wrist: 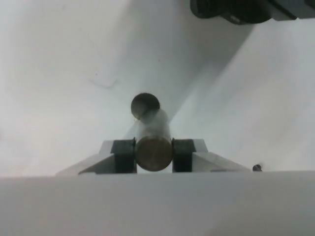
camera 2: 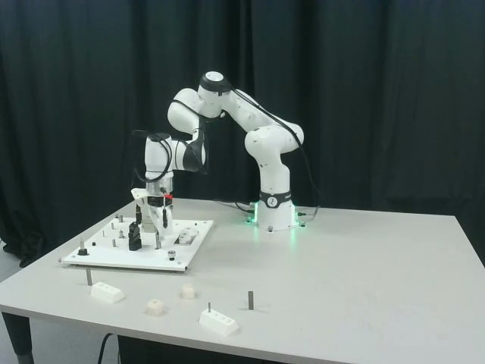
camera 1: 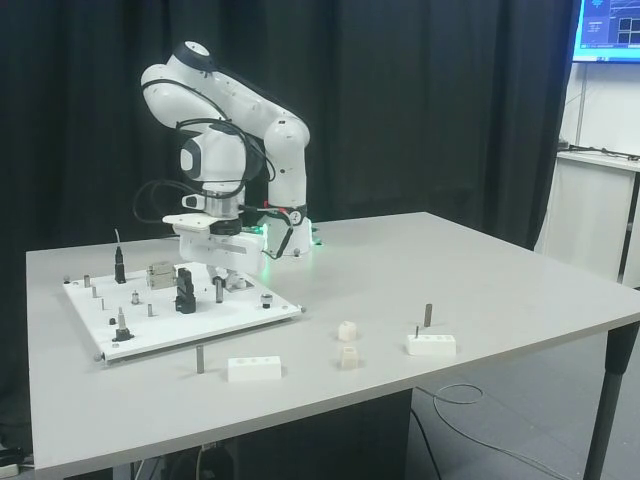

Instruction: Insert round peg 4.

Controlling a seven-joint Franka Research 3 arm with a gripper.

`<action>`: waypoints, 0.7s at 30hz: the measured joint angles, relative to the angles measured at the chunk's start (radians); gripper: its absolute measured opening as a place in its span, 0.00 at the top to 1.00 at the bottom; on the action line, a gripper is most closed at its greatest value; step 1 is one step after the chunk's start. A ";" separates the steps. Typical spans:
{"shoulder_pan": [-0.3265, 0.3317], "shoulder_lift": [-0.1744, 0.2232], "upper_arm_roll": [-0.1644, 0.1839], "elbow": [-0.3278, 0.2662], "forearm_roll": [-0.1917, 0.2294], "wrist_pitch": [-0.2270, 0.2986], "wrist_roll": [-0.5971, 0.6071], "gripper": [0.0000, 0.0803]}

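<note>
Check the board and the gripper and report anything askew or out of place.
Nothing stands out. The gripper holds the round peg squarely between its fingers, just beside the hole in the white board. The loose white blocks on the grey table sit flat, with nothing spilled.

A robotics laboratory or test cell is shown. A white seven-joint arm (camera 2: 227, 129) is bolted on a broad grey table (camera 1: 480, 280), with green lights glowing at its base. Heavy black curtains (camera 2: 364, 83) are hung behind the arm, closing off the background — a staged recording space rather than a home or shop. Below the gripper (camera 1: 216, 282) a flat white assembly board (camera 1: 200, 315) studded with small pegs and fixtures is laid out. Nearer the table's front edge, well apart from the gripper, small white peg-holder blocks (camera 1: 254, 368) are set out. A lit wall screen (camera 1: 608, 30) is seen far off — beyond it, white cabinets.
</note>
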 joint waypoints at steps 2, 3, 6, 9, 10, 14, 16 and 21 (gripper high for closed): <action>0.000 0.000 0.000 0.000 0.000 0.001 0.000 0.81; 0.000 0.000 0.000 0.000 -0.001 0.001 0.000 0.81; 0.000 0.000 -0.001 0.000 -0.002 0.003 0.000 0.81; -0.001 0.000 -0.002 0.000 -0.003 0.006 0.000 0.81; -0.001 0.000 -0.002 0.000 -0.003 0.007 0.000 0.81; -0.001 0.000 -0.003 0.000 -0.005 0.013 0.000 0.81; -0.001 0.000 -0.004 0.000 -0.007 0.015 0.000 0.81; -0.001 0.000 -0.005 0.000 -0.014 0.018 0.000 0.81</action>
